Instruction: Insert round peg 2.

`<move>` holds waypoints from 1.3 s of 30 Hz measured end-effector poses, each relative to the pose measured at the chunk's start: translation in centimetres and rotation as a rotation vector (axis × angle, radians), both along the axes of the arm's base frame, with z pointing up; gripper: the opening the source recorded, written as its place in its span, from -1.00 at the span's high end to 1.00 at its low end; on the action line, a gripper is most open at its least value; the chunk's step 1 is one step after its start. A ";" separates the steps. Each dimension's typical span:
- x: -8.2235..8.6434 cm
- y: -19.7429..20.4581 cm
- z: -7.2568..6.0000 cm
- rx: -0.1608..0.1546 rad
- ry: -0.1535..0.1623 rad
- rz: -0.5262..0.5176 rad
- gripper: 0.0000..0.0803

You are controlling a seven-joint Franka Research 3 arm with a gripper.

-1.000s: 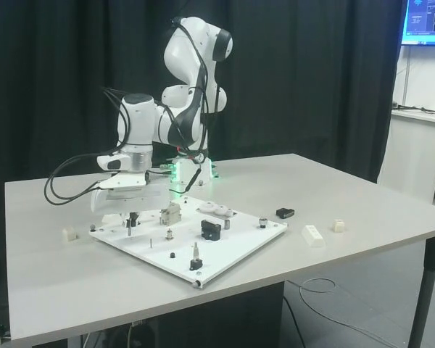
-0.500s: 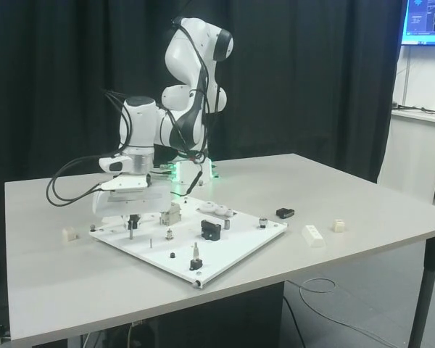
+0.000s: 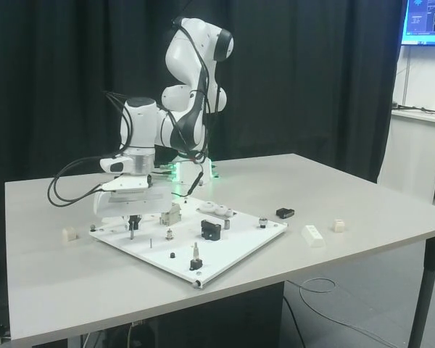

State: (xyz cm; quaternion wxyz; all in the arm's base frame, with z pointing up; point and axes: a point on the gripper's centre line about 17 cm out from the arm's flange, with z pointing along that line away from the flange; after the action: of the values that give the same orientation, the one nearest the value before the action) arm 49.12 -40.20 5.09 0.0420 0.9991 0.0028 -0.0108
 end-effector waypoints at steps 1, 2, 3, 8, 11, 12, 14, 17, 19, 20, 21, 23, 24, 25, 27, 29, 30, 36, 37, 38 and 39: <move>0.0 0.0 0.0 -0.001 -0.001 0.000 0.85; 0.0 -0.1 0.0 -0.002 -0.002 0.000 0.85; 0.1 -0.1 0.0 -0.004 -0.003 0.000 0.85; 0.2 -0.3 0.0 -0.012 -0.010 0.000 0.85; 0.3 -0.4 0.0 -0.018 -0.016 -0.002 0.85; 0.3 -0.4 0.0 -0.018 -0.018 -0.003 0.85; 0.3 -0.4 0.0 -0.017 -0.020 -0.005 0.85; 0.3 -0.4 0.0 -0.015 -0.023 -0.010 0.85; 0.4 -0.4 -0.1 -0.013 -0.025 -0.012 0.85; 0.4 -0.3 -0.1 -0.013 -0.025 -0.013 0.85; 0.4 -0.3 -0.1 -0.012 -0.026 -0.013 0.85; 0.4 -0.3 -0.1 -0.012 -0.026 -0.014 0.85; 0.4 -0.3 -0.1 -0.011 -0.026 -0.014 0.85; 0.4 -0.2 -0.1 -0.010 -0.025 -0.014 0.85; 0.4 -0.1 -0.1 -0.008 -0.024 -0.014 0.85; 0.4 -0.1 -0.1 -0.008 -0.024 -0.014 0.85; 0.4 -0.1 -0.1 -0.008 -0.024 -0.014 0.85; 0.3 -0.1 -0.2 -0.008 -0.024 -0.014 0.85; 0.3 -0.1 -0.2 -0.008 -0.024 -0.014 0.85; 0.3 -0.1 -0.2 -0.009 -0.024 -0.014 0.85; 0.3 -0.2 -0.2 -0.009 -0.024 -0.015 0.85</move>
State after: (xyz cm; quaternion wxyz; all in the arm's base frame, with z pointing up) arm 49.42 -40.37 4.89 0.0465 0.9989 -0.0050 0.0007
